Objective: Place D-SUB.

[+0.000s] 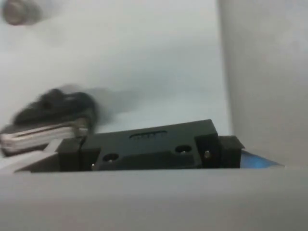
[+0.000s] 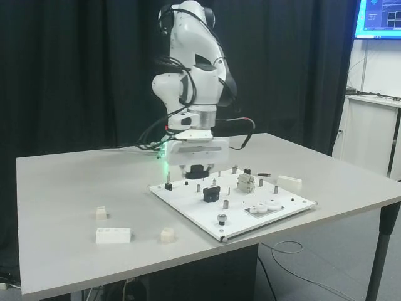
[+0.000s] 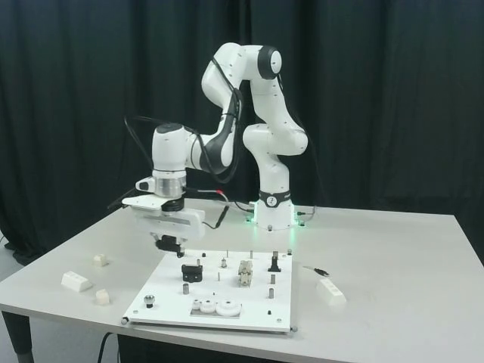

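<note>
Black D-SUB plug (image 1: pixel 149 147) down on the white board (image 3: pixel 249 314), just under the pincer (image 3: pixel 168 243). Cannot tell how wide the pincer is. Grey surface (image 2: pixel 69 182), black curtains (image 3: pixel 393 98) behind. Small white blocks (image 2: pixel 113 235) near the surface's edge.

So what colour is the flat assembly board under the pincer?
White; the flat square board shows best in the second room view.
</note>
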Robot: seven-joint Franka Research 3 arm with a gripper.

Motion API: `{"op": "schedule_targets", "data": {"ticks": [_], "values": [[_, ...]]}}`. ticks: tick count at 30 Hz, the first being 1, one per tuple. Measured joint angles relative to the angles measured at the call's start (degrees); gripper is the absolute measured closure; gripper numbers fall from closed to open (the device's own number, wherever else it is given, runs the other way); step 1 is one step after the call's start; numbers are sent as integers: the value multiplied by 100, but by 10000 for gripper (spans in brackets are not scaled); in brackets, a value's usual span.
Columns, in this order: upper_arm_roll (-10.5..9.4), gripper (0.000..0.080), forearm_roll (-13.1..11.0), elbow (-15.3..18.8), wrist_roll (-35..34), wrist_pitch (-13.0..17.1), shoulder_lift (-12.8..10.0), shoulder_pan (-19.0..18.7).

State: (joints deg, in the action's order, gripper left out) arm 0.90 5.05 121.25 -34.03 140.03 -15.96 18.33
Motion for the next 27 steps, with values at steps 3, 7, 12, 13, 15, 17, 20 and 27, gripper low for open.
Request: {"op": "schedule_targets", "data": {"ticks": [3,7,12,13,15,17,20,27], "values": [[150,225,0,0,165,42,-17,8],[340,225,-8,0,392,130,-64,21],[561,225,-21,-1,638,315,-180,55],[594,225,-24,-2,681,359,-206,71],[658,225,-32,-3,762,451,-261,103],[719,225,-53,-7,866,547,-322,143],[789,225,-121,-16,1019,710,-417,214],[848,225,-393,-98,1527,963,-640,405]]}}
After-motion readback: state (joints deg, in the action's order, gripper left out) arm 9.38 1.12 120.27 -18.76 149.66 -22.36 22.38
